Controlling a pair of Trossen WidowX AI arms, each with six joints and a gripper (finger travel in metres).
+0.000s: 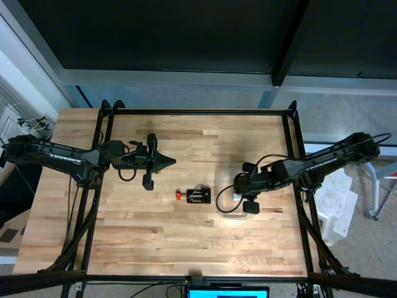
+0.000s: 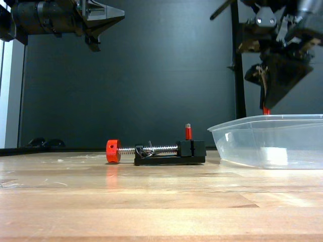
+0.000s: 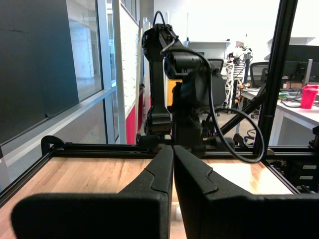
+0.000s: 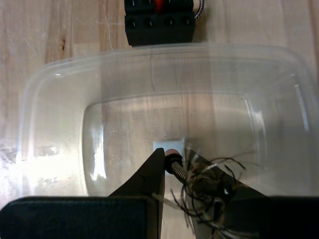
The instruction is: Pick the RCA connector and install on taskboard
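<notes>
Jaws, right gripper [image 2: 265, 102]: clamped on tiny dark-red RCA connector [image 4: 172, 157] above clear plastic tray [image 2: 237, 143].
Jaws, left gripper [image 3: 173, 149]: together, parked aloft.
Progress: picked; install on black rectangular taskboard [image 1: 199, 197] remained.

A lab inside an office: framed wooden table [image 1: 186, 242], with desks [image 3: 298, 107] and office chairs [image 3: 256, 73] beyond.

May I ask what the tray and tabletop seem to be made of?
The clear rectangular tray looks like glossy plastic: see-through, with glare. The pale striped tabletop looks like matte wood planks with grain. The left gripper hangs high; the right gripper is above the tray.
</notes>
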